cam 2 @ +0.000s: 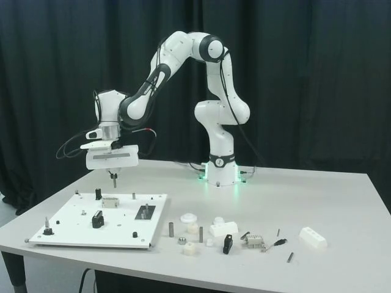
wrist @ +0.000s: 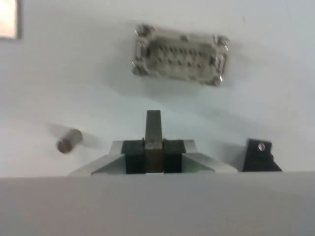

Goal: Place square peg 3.

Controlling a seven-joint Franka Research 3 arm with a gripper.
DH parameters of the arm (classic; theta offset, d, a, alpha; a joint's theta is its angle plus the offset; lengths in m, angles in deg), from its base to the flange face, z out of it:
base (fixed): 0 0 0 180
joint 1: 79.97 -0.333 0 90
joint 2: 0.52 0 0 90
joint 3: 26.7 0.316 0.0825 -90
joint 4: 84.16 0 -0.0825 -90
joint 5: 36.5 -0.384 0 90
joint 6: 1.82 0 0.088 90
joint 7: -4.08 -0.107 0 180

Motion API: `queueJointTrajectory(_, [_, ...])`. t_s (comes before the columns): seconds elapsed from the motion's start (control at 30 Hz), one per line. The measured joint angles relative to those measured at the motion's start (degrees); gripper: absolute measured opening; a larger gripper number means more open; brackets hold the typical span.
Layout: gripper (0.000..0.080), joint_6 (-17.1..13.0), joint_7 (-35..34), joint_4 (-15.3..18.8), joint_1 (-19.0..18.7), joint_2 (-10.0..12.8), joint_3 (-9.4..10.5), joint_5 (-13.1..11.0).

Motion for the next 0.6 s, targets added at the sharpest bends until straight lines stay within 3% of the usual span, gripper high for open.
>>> queueJointTrajectory(0.6, [0.0072, 5.4, -7.4, 0.7, -8.5, -4.0, 0.95, -0.1])
